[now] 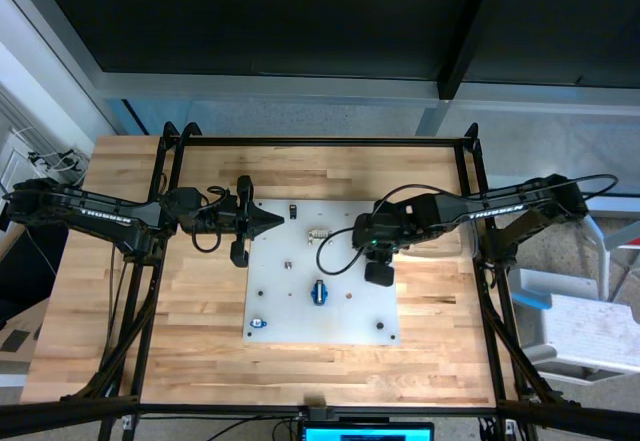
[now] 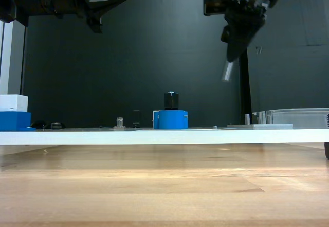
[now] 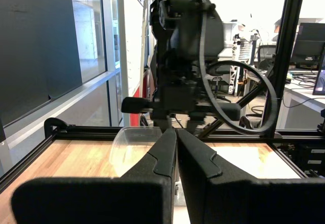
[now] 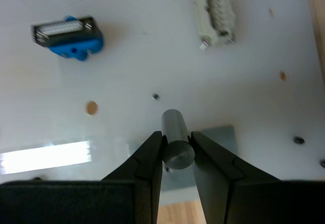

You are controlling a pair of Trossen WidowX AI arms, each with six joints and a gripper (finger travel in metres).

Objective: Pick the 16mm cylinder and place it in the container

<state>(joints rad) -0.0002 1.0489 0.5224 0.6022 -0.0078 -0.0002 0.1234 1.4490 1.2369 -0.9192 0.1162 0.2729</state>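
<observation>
The 16mm cylinder point(image 4: 176, 138), a short grey metal peg, is clamped between the fingers of my right gripper point(image 4: 176, 145). In the low view the cylinder point(image 2: 226, 71) hangs tilted under the right gripper point(image 2: 231, 56), high above the white board point(image 2: 154, 136). From above, the right gripper point(image 1: 380, 272) is over the board's right half. The clear plastic container point(image 2: 295, 117) stands on the table past the board's right edge and shows again as the container point(image 3: 133, 144) in the left wrist view. My left gripper point(image 1: 272, 219) hovers shut and holds nothing over the board's left edge.
On the board lie a blue connector point(image 4: 70, 35), a white connector point(image 4: 215, 14) and a flat grey block point(image 4: 219, 138) beneath the held peg. A blue mount with a black knob point(image 2: 170, 115) stands mid-board, and a blue and white block point(image 2: 13, 115) at its left.
</observation>
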